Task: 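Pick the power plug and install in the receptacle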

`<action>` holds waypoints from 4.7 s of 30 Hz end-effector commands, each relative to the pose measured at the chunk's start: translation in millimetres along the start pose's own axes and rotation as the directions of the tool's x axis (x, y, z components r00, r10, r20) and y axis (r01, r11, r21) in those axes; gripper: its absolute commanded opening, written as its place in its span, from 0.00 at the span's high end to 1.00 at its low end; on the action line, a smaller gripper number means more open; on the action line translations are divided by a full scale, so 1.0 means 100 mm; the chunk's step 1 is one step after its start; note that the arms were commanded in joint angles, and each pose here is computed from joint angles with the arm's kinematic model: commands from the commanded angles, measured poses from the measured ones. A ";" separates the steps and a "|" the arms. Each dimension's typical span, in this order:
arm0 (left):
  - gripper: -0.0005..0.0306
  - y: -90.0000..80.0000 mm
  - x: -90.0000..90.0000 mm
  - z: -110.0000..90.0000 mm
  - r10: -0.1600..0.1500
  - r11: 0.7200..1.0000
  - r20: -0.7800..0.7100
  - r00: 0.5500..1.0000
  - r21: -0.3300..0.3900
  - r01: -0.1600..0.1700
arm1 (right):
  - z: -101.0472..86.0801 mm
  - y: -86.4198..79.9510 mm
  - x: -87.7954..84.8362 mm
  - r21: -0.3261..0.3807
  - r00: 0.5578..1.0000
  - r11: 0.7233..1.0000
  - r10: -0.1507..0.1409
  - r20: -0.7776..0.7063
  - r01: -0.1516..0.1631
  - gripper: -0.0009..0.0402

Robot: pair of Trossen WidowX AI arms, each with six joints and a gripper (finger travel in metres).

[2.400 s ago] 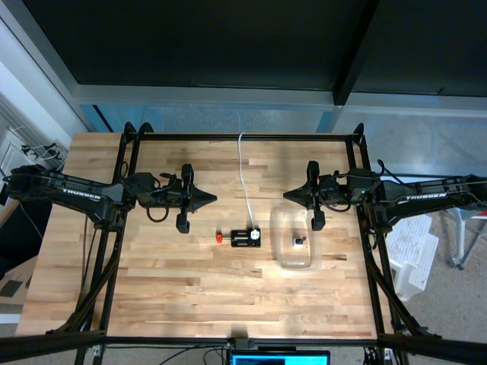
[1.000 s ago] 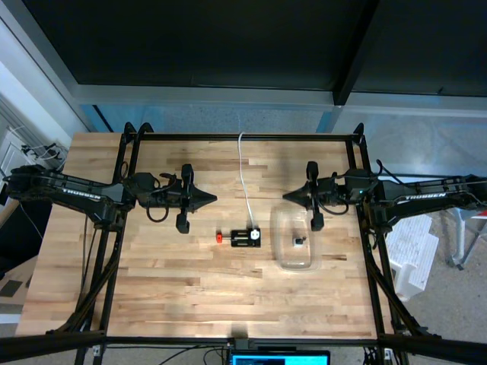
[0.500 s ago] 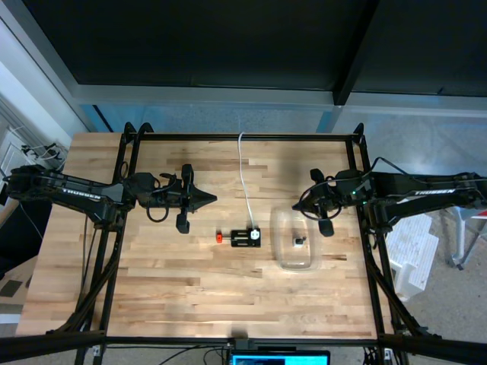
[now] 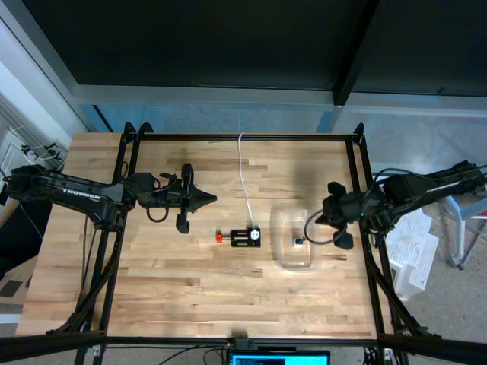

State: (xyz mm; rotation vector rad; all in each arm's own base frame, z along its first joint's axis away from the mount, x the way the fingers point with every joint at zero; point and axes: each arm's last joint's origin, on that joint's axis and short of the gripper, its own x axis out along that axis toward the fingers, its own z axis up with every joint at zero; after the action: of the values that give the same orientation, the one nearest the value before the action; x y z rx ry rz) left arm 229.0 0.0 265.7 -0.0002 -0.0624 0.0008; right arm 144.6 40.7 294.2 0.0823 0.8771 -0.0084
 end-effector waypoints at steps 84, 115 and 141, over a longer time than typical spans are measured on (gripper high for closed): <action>0.98 0.00 0.00 0.00 0.000 1.000 0.000 1.000 0.000 0.000 | -0.24 0.34 1.27 -0.092 0.963 0.988 -0.142 -0.229 0.124 0.61; 0.98 0.00 0.00 0.00 0.000 1.000 0.000 1.000 0.000 0.000 | -0.28 0.33 1.29 -0.112 0.962 0.986 -0.146 -0.229 0.123 0.97; 0.98 0.00 0.00 0.00 0.000 1.000 0.000 1.000 0.000 0.000 | -0.24 0.33 1.24 -0.114 0.968 0.986 -0.141 -0.208 0.119 0.98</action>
State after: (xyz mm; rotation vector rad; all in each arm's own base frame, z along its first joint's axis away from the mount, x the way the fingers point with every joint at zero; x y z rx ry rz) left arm 228.9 0.0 265.7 -0.0002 -0.0628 0.0008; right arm 207.6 79.1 185.0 -0.0710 1.1010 -0.0790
